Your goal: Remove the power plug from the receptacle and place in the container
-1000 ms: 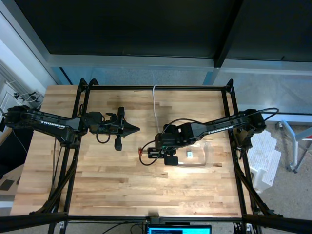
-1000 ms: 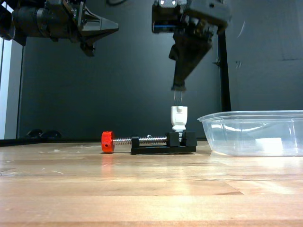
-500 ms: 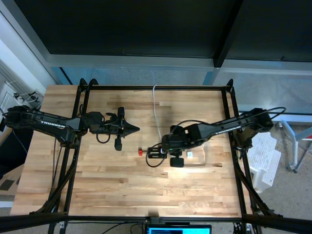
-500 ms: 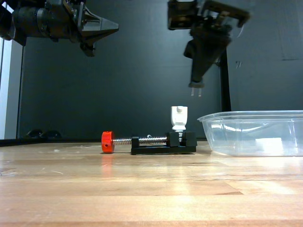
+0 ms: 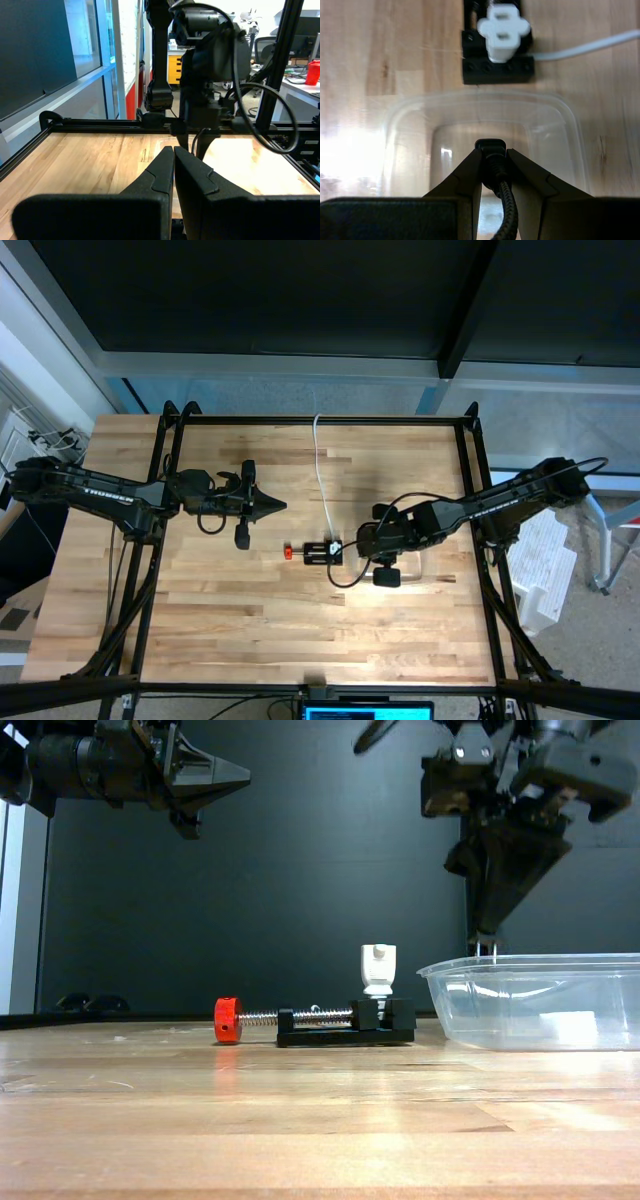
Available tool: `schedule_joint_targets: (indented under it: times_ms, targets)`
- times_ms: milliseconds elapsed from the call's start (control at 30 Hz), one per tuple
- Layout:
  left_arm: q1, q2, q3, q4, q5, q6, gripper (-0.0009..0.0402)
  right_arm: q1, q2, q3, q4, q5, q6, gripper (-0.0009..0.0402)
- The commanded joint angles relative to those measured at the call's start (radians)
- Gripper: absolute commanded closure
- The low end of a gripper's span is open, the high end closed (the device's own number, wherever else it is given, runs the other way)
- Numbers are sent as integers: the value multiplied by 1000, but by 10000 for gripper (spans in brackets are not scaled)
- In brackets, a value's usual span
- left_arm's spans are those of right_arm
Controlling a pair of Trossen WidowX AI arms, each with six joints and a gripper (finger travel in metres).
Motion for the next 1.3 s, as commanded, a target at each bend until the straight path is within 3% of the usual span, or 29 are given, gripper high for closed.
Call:
schedule_joint_targets:
  times_ms: [33,600,867,1300]
  targets:
    - [0,0,0,0,0,0,393,5,-14,-50,44,-3,6,393]
    - [0,0,0,0,0,0,393,24,-103,-214,171,-3,15,386]
    - [0,0,0,0,0,0,393,32,-113,-278,276,-3,50,324]
    - [0,0,0,0,0,0,393,36,-198,-294,207,-2,65,222]
